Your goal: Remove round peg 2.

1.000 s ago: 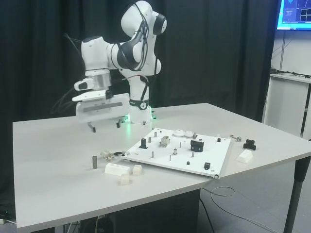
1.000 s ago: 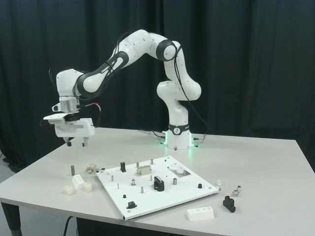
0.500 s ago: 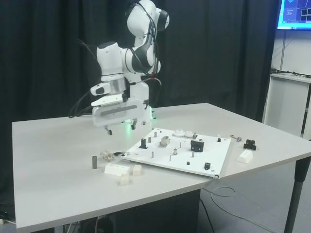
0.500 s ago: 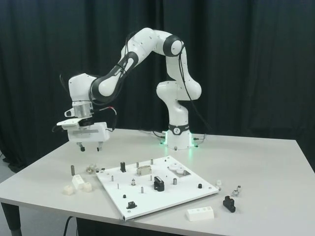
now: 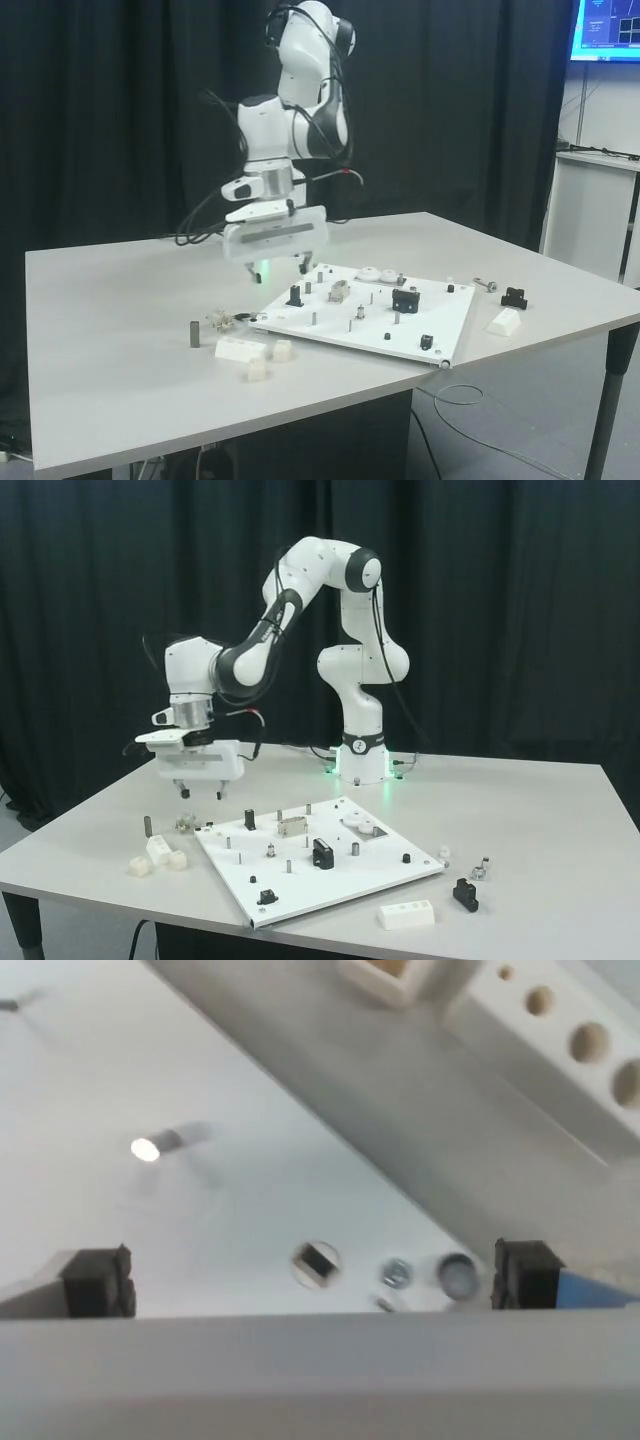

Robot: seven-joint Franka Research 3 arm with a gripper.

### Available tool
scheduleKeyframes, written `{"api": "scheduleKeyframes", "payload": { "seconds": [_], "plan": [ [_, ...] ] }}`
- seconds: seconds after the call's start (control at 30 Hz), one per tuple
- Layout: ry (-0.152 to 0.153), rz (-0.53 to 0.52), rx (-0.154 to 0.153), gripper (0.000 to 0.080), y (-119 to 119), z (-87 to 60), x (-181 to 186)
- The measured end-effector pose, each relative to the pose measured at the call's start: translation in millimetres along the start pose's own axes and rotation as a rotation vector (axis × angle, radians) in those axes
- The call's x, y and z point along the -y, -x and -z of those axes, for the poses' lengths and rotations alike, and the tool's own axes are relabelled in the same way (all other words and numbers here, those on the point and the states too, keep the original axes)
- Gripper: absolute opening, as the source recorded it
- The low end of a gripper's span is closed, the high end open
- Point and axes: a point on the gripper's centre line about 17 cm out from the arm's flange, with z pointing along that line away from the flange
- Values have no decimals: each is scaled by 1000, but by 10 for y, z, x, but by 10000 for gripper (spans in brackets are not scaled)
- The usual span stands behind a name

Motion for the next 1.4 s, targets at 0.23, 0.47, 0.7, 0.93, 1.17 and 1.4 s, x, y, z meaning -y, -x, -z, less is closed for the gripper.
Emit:
{"api": "scheduleKeyframes", "payload": {
  "seconds": [0.23, 0.47, 0.7, 0.93, 1.17, 1.4],
  "plan": [
    [27, 16, -20, 800, -112, -85, 221],
    [66, 62, -9, 800, -151, -222, 308],
    [100, 80, 12, 800, -117, -402, 271],
    [136, 88, 14, 800, -120, -552, 205],
    [152, 88, 7, 800, -148, -630, 218],
    [149, 89, 11, 800, -138, -671, 272]
  ]
}}
